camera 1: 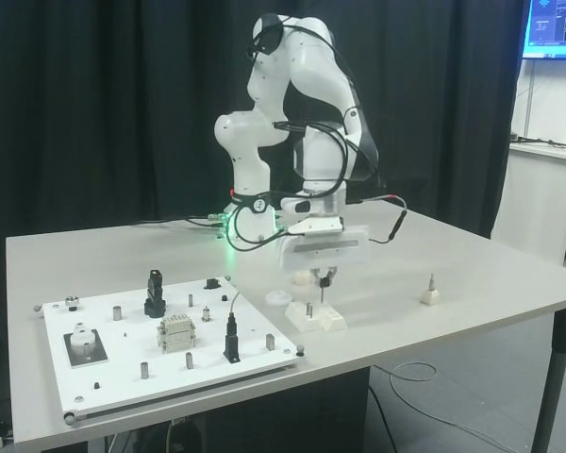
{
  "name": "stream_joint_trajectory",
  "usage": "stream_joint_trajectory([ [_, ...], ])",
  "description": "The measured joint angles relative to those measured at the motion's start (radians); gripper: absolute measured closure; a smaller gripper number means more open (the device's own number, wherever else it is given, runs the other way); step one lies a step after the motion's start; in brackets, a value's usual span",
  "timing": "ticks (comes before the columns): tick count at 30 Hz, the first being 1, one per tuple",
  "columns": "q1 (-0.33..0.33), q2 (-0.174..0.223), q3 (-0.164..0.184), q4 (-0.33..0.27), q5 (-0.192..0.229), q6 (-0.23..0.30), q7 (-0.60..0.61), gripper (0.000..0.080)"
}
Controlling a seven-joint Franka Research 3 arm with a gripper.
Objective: Insert square peg 1.
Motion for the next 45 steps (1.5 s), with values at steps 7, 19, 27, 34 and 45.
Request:
stream_joint_trajectory([
  [7, 0.0, -0.031, -0.012, 0.002, -0.011, -0.036, -0.001, 0.0772],
  [19, 0.0, -0.043, -0.014, 0.003, -0.03, -0.048, -0.076, 0.0773],
  [27, 0.0, -0.043, -0.025, 0.012, -0.041, -0.048, -0.078, 0.0773],
  [34, 0.0, -0.043, -0.061, 0.034, -0.087, -0.05, -0.09, 0.0773],
  [45, -0.018, -0.043, -0.164, 0.072, -0.117, -0.067, -0.161, 0.0773],
])
